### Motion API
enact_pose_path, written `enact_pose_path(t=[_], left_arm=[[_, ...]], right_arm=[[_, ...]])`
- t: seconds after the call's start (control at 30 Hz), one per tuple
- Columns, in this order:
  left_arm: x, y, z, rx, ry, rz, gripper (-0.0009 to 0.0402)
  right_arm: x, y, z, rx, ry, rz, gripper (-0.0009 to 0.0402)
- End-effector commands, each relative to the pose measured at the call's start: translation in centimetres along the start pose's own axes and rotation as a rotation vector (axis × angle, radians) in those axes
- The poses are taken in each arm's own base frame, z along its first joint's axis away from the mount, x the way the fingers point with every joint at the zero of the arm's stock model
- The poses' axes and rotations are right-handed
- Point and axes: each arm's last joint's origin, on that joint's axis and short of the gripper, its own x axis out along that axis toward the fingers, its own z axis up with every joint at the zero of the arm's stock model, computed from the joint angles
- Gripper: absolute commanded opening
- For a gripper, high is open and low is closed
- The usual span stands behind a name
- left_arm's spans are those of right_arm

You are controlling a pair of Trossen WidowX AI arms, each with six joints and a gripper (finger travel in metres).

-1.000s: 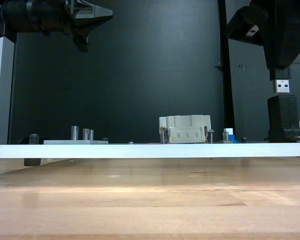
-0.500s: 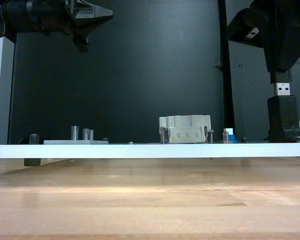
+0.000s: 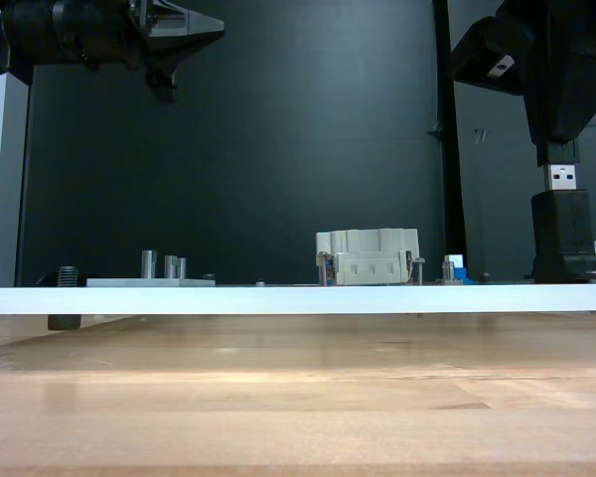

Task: Pick the USB connector and install on taskboard

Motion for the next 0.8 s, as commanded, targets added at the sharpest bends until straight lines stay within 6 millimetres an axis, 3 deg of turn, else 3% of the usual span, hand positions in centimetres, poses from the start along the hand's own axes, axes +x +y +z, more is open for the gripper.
enact_pose_path(t=[0.03,0.8], left_arm=[[0.00,0.00,0.02,0.000,-0.001,0.000,0.0000],[0.00,0.00,0.00,0.000,0.000,0.000,0.0000]], right_arm=[[-0.24,-0.05,0.00,0.002,-0.005,0.003,0.0000],[0.24,-0.09,-0.24,0.006,-0.015,0.007,0.0000]])
